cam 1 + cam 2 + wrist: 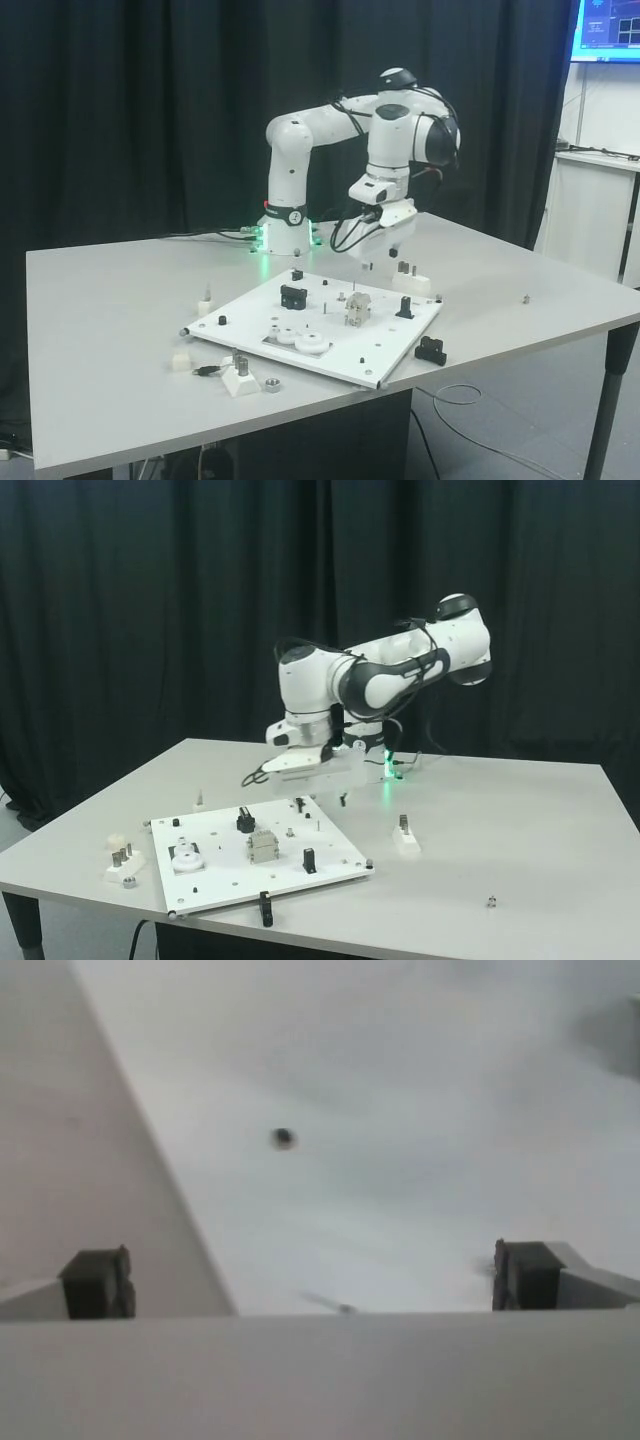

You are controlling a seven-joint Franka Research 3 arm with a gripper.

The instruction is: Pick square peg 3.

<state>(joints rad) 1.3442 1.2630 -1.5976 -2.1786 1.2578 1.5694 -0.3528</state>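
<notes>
1. Fingers (98, 1284) of my hand (383, 250) stand wide apart with nothing between them.
2. My hand hangs above the far edge of the white board (318, 325), clear of it.
3. My wrist view shows the board's edge (150, 1140) running past one fingertip, with a small dark hole (283, 1138) ahead.
4. A peg (403, 823) stands upright in a small white block (405, 842) on the grey worktop (520, 830), just beside the board; whether it is square peg 3 I cannot tell.
</notes>
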